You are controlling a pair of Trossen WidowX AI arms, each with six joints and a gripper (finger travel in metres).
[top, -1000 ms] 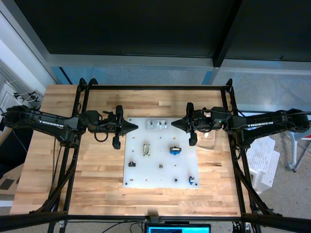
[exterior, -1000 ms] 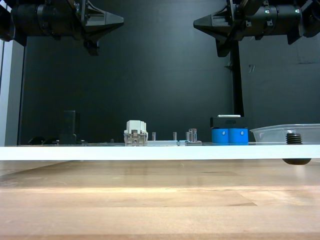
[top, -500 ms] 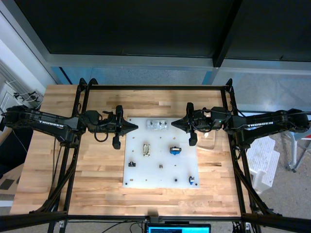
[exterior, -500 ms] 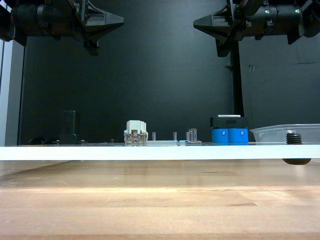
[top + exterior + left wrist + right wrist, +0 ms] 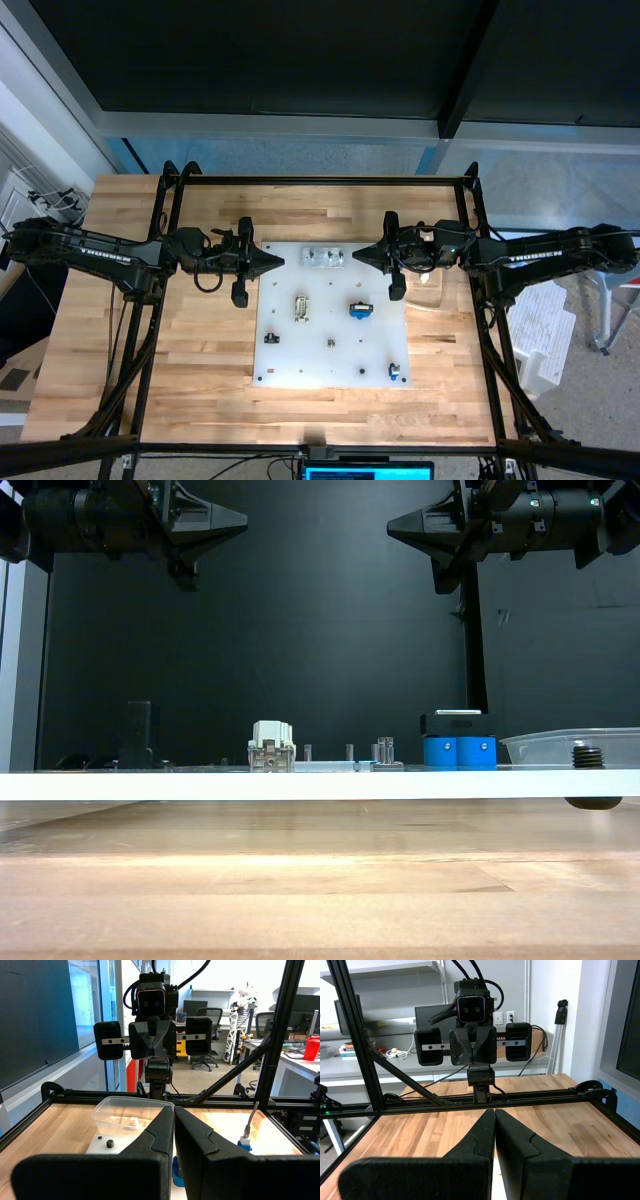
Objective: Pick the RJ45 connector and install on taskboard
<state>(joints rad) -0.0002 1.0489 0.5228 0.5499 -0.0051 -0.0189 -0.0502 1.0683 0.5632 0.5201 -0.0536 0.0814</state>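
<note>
Nothing has moved: the left gripper (image 5: pixel 278 262) and right gripper (image 5: pixel 358 256) hang high over the far corners of the taskboard (image 5: pixel 300 370), jaws closed and empty, so descending unopened could knock aside the pale piece (image 5: pixel 132 1121) in the clear tray (image 5: pixel 428 295) at right.

Even overhead light left the taskboard (image 5: pixel 300 345) bright white, with only short, soft shadows beside its fittings, while the backdrop (image 5: pixel 250 50) beyond the taskboard was nearly black. At table height the tabletop (image 5: pixel 320 900) in front of the taskboard looked soft and carried 1 pale band of glare, and above the taskboard the left gripper (image 5: pixel 243 521) and right gripper (image 5: pixel 392 525) were flat black silhouettes. In the 2 wrist views each gripper's closed fingers (image 5: pixel 155 1135) were dim and matte, whereas everything beyond the taskboard was brightly lit and sharp.
</note>
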